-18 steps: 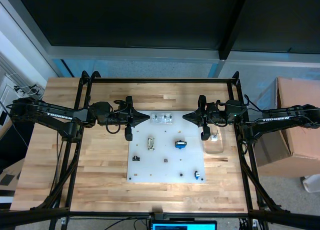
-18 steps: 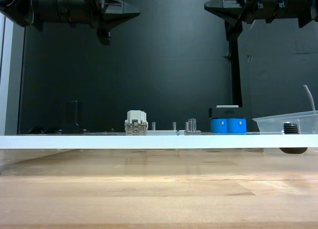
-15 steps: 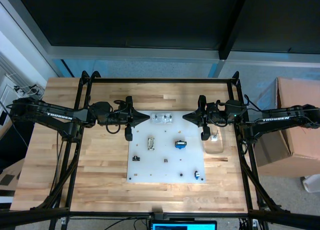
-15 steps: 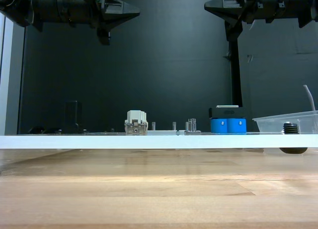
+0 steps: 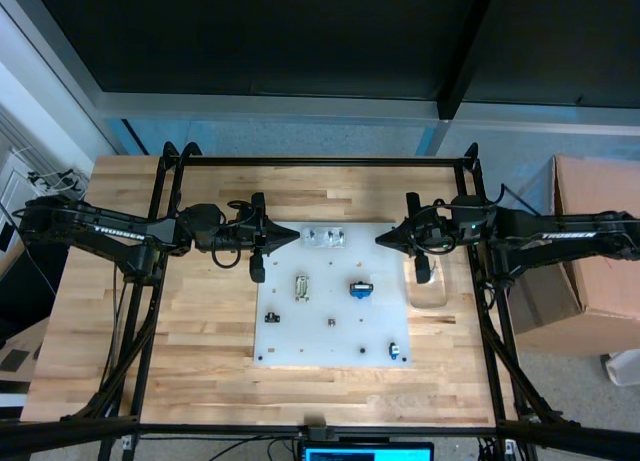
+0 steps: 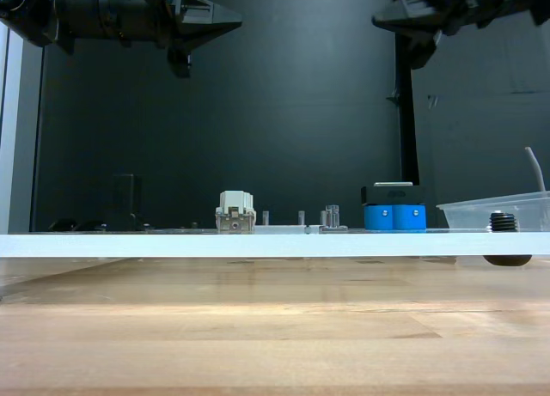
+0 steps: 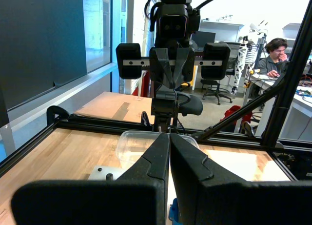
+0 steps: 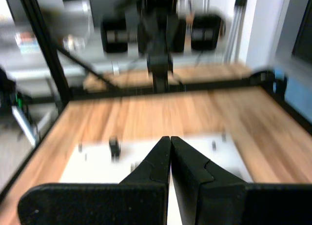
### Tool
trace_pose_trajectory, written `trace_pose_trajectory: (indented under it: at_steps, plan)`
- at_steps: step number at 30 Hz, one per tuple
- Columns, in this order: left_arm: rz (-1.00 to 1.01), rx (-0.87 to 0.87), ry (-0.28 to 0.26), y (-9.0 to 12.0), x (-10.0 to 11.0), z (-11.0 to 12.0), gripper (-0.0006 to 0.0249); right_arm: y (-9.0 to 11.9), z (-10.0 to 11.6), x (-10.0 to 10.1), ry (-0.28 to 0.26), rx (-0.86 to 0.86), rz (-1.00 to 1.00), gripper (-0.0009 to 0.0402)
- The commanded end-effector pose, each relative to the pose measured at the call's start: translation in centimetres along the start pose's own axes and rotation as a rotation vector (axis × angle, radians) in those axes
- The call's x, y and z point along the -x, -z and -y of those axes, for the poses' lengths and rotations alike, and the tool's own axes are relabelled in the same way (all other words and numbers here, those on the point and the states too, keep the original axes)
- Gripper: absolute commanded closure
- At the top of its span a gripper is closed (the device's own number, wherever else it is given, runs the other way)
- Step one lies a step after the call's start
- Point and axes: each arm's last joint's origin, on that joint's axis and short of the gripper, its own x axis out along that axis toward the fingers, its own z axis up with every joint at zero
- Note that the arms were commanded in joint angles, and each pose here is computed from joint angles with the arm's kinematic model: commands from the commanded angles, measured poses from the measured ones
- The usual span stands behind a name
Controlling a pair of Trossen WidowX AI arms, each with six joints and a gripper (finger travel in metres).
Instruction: Pick the RJ45 connector and install on the taskboard
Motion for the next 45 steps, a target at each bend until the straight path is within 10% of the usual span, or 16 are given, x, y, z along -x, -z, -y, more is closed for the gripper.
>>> trace_pose_trajectory:
  at_steps: [1,21,45]
  plan:
    - [0.0,0.0,0.0,0.0,0.0,0.0,0.0243,-0.4,-0.1,1.1,0.011,0.018,-0.158,0.0393]
    - [0.0,0.0,0.0,0.0,0.0,0.0,0.0243,-0.7,-0.3,8.4,0.09,0.041,-0.865,0.0393]
    - [0.0,0.0,0.0,0.0,0.0,0.0,0.0243,5.9,0.6,2.7,0.132,0.088,-1.217,0.0261]
